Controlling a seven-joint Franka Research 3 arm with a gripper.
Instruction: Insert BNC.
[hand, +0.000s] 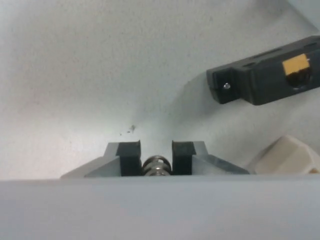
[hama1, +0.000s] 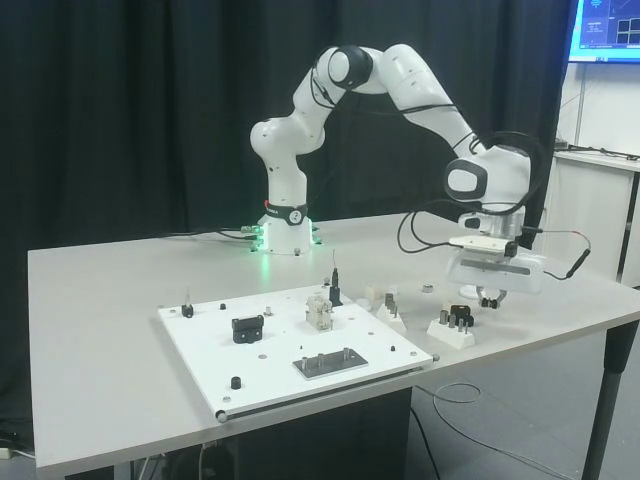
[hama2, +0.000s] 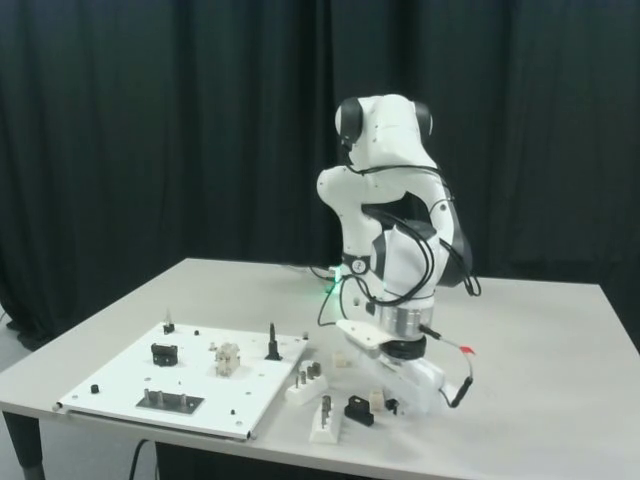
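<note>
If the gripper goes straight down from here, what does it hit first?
Most likely the bare grey table. The gripper, shut on the BNC plug, points at open surface; the black holder sits off to one side. Depth is unclear.

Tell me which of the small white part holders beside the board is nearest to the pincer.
The white holder at the table's front edge, carrying black pegs, sits almost under the pincer. The other holder lies closer to the white board.

obstacles: black holder (hand: 265, 72) and white block (hand: 287, 155) beside claw (hand: 156, 159) | free: bare table (hand: 100, 75) elsewhere
</note>
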